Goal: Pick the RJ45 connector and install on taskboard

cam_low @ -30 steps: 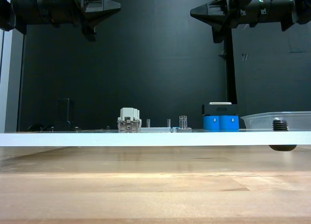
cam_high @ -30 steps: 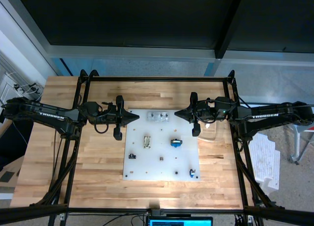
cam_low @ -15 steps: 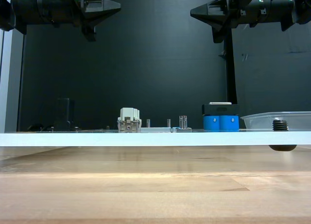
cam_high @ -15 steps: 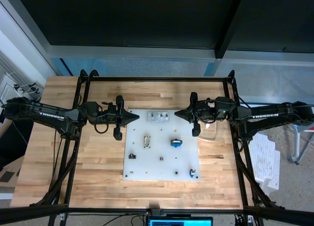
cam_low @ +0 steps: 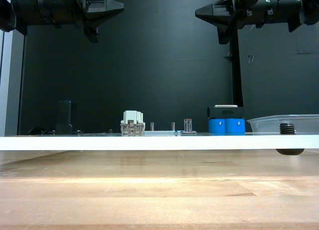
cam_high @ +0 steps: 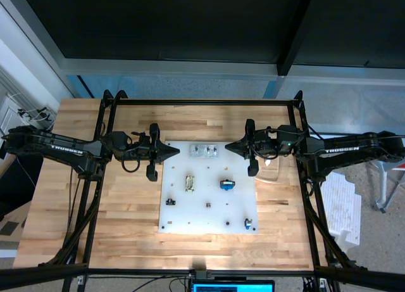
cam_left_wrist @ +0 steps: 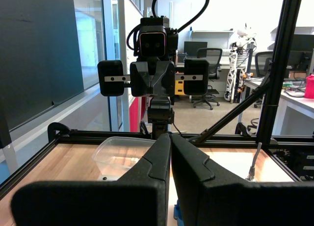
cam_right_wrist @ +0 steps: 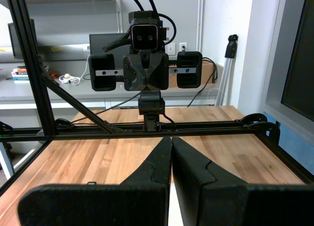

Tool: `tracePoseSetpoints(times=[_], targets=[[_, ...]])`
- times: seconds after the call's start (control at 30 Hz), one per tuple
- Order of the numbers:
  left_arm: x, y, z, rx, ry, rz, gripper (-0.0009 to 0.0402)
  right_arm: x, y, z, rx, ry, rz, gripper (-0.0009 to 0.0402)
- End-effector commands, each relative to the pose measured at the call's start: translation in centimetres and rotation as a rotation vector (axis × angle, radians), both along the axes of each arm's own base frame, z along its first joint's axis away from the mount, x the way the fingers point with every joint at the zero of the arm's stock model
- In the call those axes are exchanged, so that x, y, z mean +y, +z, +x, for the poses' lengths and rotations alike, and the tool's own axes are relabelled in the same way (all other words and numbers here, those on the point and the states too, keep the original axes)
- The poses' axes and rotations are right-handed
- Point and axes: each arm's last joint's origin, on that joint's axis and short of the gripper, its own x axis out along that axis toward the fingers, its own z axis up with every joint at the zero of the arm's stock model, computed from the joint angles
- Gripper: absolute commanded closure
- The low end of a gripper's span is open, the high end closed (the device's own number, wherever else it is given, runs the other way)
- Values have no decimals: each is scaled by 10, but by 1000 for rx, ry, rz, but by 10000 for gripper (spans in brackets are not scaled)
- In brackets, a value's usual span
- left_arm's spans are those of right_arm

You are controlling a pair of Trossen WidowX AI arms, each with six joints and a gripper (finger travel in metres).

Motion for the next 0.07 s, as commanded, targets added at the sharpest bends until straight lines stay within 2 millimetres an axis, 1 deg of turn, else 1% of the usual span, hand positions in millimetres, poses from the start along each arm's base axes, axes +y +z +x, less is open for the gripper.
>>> tracePoseSetpoints(times=[0.03, 0.07], targets=[[0, 0, 0, 0, 0, 0, 393, 0, 0, 0, 0, 0, 0, 393], [0, 0, 0, 0, 0, 0, 393, 0, 0, 0, 0, 0, 0, 393]])
